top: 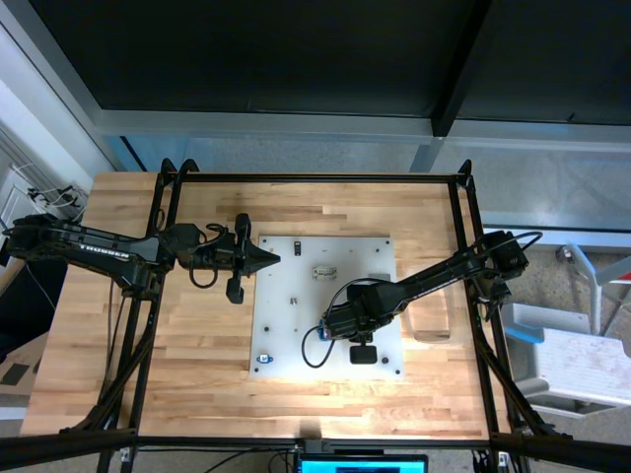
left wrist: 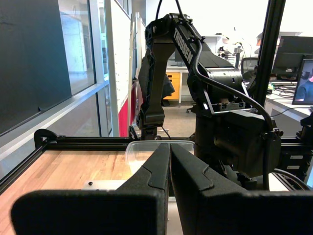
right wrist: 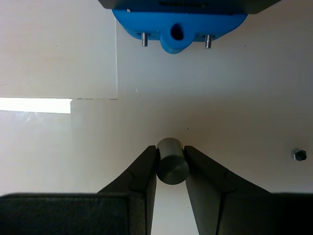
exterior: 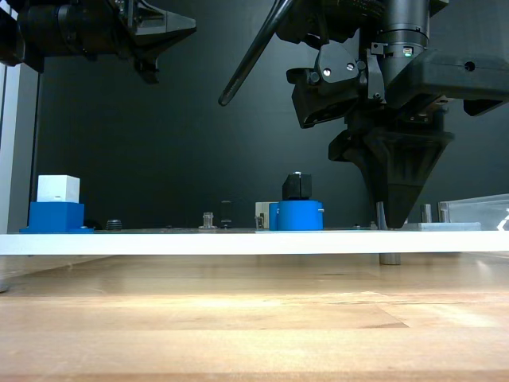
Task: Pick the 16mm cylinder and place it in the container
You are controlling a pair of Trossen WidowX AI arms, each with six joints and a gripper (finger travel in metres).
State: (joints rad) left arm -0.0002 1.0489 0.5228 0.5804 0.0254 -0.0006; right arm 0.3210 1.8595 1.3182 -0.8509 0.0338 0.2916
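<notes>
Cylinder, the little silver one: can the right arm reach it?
Probably yes: the right gripper has its fingers on both sides of the cylinder, seemingly touching it. The left gripper hangs shut above the board's left edge.

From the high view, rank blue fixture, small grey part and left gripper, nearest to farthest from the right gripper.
Right gripper holds the 16mm cylinder on the white board.
1. Blue fixture: right beside it.
2. Small grey part: farther back on board.
3. Left gripper: raised over the board's far-left corner.

Overhead and table-level cameras share the board (top: 296, 335); wrist cameras sight closely along left gripper (top: 274, 258) (aloft) and right gripper (exterior: 394, 216) (low).
</notes>
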